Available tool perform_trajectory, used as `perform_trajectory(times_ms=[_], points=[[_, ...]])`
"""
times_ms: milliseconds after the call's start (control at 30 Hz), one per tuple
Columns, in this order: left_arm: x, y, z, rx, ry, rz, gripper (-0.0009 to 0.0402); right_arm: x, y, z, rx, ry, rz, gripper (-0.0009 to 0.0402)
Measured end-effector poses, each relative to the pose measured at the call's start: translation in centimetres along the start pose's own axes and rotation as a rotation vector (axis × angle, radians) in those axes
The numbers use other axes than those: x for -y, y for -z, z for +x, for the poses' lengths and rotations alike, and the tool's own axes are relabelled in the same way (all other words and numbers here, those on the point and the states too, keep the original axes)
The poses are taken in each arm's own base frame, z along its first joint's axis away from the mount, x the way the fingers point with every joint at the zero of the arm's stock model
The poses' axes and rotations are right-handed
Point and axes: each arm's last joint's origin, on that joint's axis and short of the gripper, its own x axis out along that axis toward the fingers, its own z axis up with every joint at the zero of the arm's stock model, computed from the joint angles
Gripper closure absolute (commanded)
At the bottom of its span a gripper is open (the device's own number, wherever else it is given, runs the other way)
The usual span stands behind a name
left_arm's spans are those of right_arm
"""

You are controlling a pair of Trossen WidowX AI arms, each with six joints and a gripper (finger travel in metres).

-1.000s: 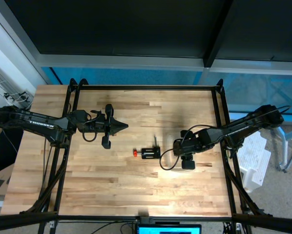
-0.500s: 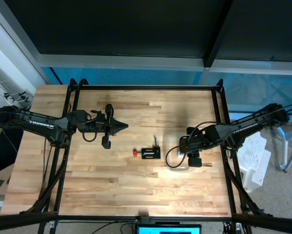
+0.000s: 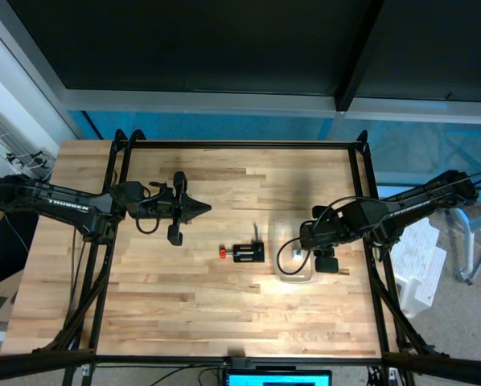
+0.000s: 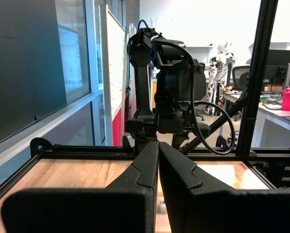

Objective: Pick the usb-c connector and install on the hub

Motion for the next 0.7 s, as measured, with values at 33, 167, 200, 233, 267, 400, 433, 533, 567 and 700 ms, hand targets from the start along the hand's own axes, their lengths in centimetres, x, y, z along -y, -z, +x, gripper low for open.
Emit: perform_trajectory(times_ms=[33, 167, 200, 233, 267, 400, 433, 533, 567, 700], points=[[0.00, 0.00, 0.00, 0.000, 0.000, 0.000, 0.0393, 0.02, 0.07, -0.03, -0.004, 0.001, 0.000, 0.0255], [0.00, 0.01, 0.00, 0.000, 0.000, 0.000, 0.0393, 0.03, 0.10, -0.09, -0.003, 0.000, -0.001, 0.0255], [0.00, 0.00, 0.00, 0.000, 0.000, 0.000, 0.0393, 0.03, 0.10, -0.09, -0.003, 0.001, -0.003, 0.0255], [0.00, 0.01, 0.00, 0.000, 0.000, 0.000, 0.0393, 0.03, 0.10, -0.09, -0.003, 0.001, -0.005, 0.0255], [0.00, 0.01, 0.00, 0.000, 0.000, 0.000, 0.0393, 0.04, 0.09, -0.08, -0.003, 0.000, -0.008, 0.0255], [0.00, 0.00, 0.00, 0.000, 0.000, 0.000, 0.0393, 0.04, 0.09, -0.08, -0.002, 0.001, -0.017, 0.0255], [0.00, 0.00, 0.00, 0.000, 0.000, 0.000, 0.0393, 0.04, 0.10, -0.09, -0.002, 0.002, -0.017, 0.0255], [0.00, 0.00, 0.00, 0.000, 0.000, 0.000, 0.0393, 0.04, 0.09, -0.09, -0.002, 0.003, -0.019, 0.0255], [0.00, 0.01, 0.00, 0.000, 0.000, 0.000, 0.0393, 0.05, 0.09, -0.08, -0.002, 0.003, -0.019, 0.0255], [0.00, 0.00, 0.00, 0.000, 0.000, 0.000, 0.0393, 0.05, 0.09, -0.09, -0.001, 0.003, -0.019, 0.0255]])
